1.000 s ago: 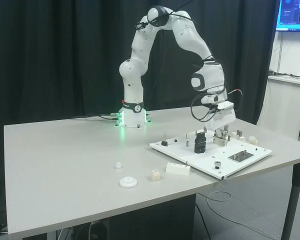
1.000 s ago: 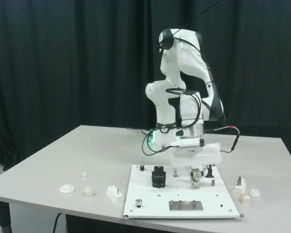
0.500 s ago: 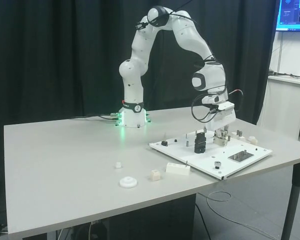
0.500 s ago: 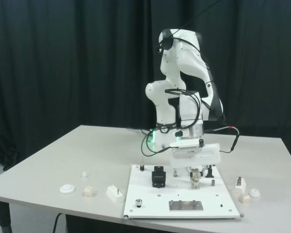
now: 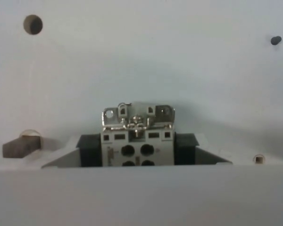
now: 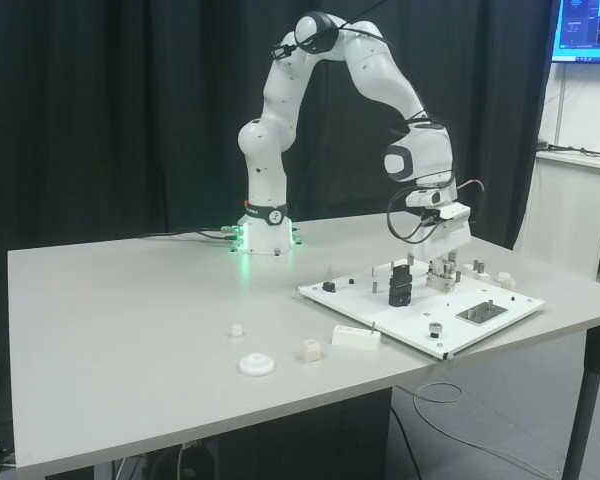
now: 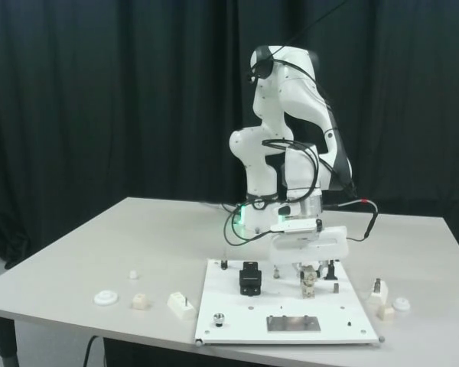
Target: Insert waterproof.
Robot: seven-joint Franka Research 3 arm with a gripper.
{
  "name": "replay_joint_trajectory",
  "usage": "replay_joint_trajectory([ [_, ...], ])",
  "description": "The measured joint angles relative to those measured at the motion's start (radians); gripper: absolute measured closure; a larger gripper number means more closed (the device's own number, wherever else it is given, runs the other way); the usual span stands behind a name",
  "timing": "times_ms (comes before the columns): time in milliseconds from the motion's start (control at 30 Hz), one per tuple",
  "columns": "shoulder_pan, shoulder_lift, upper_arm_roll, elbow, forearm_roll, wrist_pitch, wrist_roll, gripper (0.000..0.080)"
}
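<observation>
One boxy connector [image 5: 137, 141] with a metal latch and four round holes is seen pinched by the gripper [image 7: 309, 277] over the smooth white board [image 7: 237, 321].

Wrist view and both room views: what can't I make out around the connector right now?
- Gripper fingers: too small in both room views, not identifiable in the wrist view.
- Connector: its lower part is cut off in the wrist view by a pale band.
- Whether the connector is seated in the board: too small in the room views.
</observation>
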Motion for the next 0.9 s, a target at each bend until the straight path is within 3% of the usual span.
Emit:
replay_joint_trajectory([
  [900, 0.0, 0.003, -0.002, 0.0, -0.004, 0.01, 0.046, 0.0482],
])
